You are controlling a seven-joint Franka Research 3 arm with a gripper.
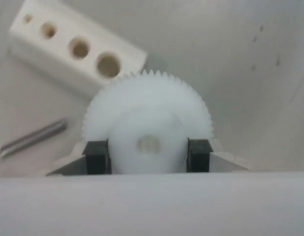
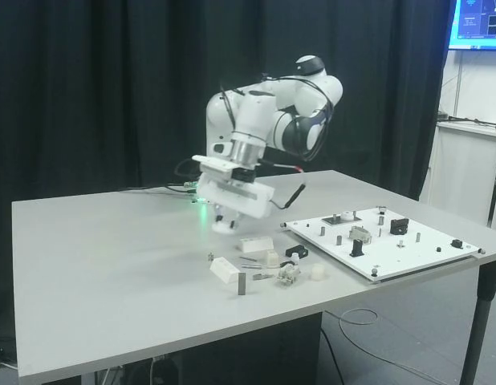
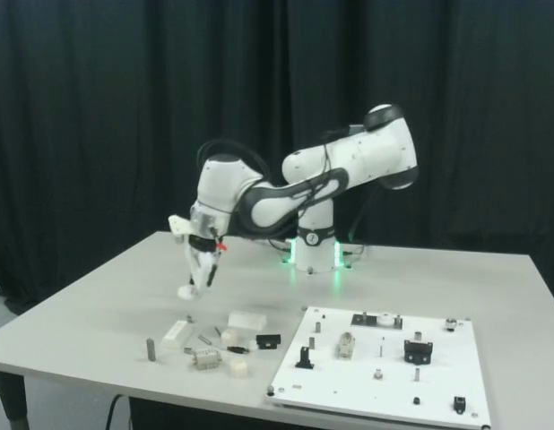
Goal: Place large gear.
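The gripper holds the white gear by its hub, clear above the table near the loose parts — it looks light, stiff and probably slick, so the hub, not the teeth, seems the safest hold.

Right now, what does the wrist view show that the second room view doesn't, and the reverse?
Only the wrist view shows the large gear's teeth and hub, held between the pincer's black fingertips, and the holes along the white block. Only the second room view shows the whole white arm, the white board with its parts, and the black curtain. Both show the gear, the block and the grey table.
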